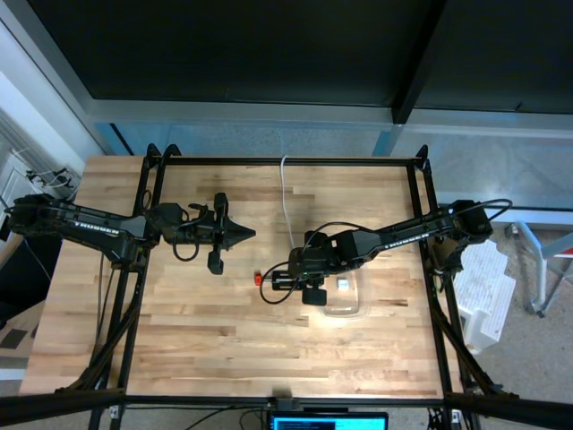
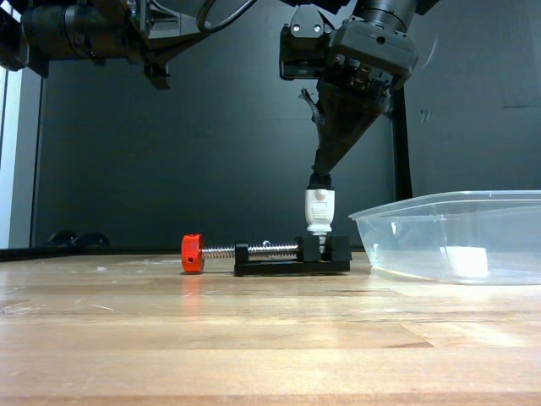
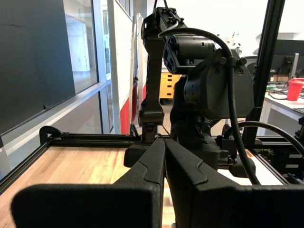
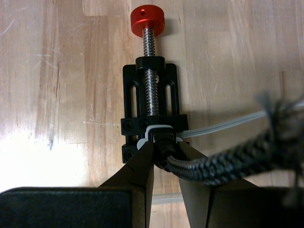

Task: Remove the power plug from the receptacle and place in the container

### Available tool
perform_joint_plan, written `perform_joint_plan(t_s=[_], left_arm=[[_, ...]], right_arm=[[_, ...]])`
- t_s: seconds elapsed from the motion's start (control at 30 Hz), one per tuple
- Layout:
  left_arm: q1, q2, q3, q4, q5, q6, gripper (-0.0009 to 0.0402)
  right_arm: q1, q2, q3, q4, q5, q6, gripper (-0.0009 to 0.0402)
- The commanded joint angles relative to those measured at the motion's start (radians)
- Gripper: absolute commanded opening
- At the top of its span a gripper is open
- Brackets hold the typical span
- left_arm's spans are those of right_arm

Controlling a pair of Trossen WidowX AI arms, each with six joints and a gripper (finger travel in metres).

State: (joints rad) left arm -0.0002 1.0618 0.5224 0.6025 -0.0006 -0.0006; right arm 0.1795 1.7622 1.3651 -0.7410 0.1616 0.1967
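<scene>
A: Where is the left gripper [image 1: 249, 234]?
B: Hovering above the table's [image 1: 224, 340] left half. Its own wrist view shows the fingers [image 3: 152, 161] pressed together.
A: And the low view?
B: Red knob [image 2: 192, 253], black vise [image 2: 292, 256], then the receptacle [image 2: 319, 211] upright in it, with the power plug [image 2: 320, 179] seated on top.
A: The right gripper [image 4: 164, 151]?
B: Clamped on that plug; only its wrist view shows both fingers flanking it. The container [image 2: 456, 241] sits just right of the vise.

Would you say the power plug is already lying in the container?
No, the power plug sits in the receptacle, gripped by the right hand; the left hand hangs shut far to its left.
</scene>
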Motion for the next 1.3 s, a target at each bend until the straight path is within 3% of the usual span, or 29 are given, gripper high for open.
perform_joint_plan(t_s=[0.03,0.8,1.3], left_arm=[[0.000,0.000,0.000,0.000,0.000,0.000,0.0000],[0.000,0.000,0.000,0.001,0.000,0.000,0.0000],[0.000,0.000,0.000,0.000,0.000,0.000,0.0000]], right_arm=[[0.002,-0.008,0.028,-0.017,0.004,-0.002,0.0000],[0.003,-0.060,0.072,-0.102,-0.005,0.000,0.0000],[0.013,-0.250,-0.177,-0.108,-0.004,0.001,0.0000]])
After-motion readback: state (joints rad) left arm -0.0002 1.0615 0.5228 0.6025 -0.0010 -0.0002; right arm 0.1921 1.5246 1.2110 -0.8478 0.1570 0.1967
